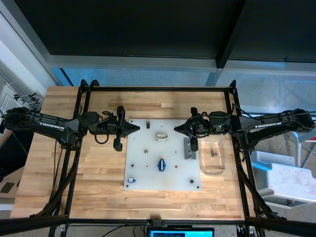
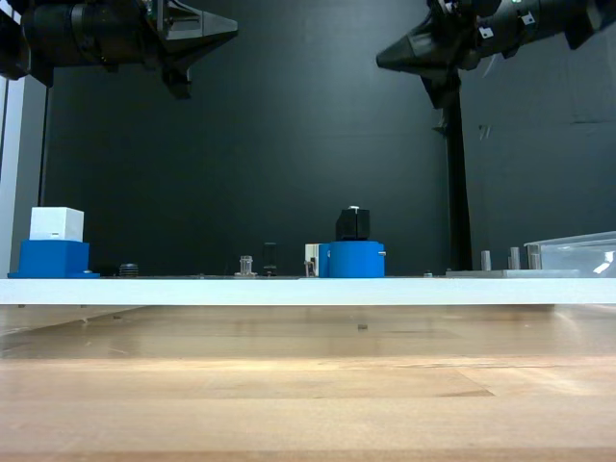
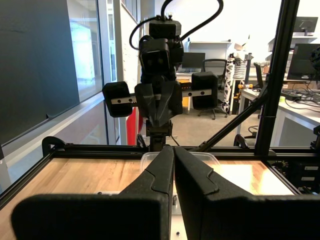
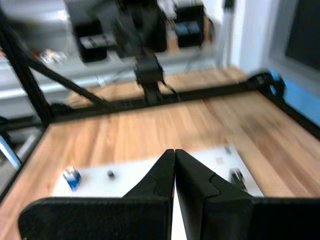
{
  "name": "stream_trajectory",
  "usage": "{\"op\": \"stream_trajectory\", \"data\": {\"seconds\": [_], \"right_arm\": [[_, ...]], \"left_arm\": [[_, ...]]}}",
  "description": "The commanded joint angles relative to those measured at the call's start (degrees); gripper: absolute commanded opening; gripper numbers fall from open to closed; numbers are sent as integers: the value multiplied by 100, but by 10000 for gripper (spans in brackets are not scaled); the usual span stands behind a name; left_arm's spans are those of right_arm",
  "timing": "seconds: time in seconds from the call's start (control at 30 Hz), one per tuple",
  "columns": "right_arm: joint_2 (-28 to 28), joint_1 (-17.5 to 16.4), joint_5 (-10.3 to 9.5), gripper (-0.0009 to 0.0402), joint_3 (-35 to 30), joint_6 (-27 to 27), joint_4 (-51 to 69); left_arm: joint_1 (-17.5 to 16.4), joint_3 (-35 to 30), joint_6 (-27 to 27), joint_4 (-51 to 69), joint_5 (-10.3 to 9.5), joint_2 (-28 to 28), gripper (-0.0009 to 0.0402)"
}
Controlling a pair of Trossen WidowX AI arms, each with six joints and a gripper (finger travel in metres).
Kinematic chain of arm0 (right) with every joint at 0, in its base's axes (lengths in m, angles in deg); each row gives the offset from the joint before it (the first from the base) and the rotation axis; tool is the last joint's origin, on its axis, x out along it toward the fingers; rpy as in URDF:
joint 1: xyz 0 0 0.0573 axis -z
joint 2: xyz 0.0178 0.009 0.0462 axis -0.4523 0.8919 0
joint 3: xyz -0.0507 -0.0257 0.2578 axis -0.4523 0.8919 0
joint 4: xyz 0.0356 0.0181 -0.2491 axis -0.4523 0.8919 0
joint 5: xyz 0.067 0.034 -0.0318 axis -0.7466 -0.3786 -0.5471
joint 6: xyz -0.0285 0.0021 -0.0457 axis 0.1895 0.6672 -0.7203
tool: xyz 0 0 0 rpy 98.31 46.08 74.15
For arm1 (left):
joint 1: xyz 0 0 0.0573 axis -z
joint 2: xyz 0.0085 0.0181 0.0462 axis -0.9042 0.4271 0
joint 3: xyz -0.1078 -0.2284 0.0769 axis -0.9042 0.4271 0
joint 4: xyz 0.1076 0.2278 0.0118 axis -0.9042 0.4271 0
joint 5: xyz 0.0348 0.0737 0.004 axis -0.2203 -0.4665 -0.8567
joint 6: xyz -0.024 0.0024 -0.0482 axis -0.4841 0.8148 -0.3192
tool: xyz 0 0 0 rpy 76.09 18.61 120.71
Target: Pick the 16mm cylinder and place it in the taskboard
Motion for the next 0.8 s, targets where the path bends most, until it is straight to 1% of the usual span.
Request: {"op": "stream_trajectory", "data": {"seconds": [0.03, 0.13, 0.23, 0.43, 0.67, 0.8], "right_arm": [[0, -2, 13, 0, -328, 282, 901], [0, -2, -24, 0, -621, 544, 1792], [0, -9, -26, 0, -911, 627, 2542], [0, -17, -22, 0, -1338, 804, 3486], [0, -24, -4, 0, -1539, 1172, 4476], [0, -28, -61, 0, -1539, 1434, 4937]], "left_arm": [[0, -2, 2, 0, 2, 0, 0], [-2, -2, 0, 0, 2, 0, 0], [-2, -2, 2, 0, 2, 0, 0], [0, -2, 2, 0, 2, 0, 0], [-2, -2, 2, 0, 2, 0, 0], [-2, -2, 2, 0, 2, 0, 0]]}}
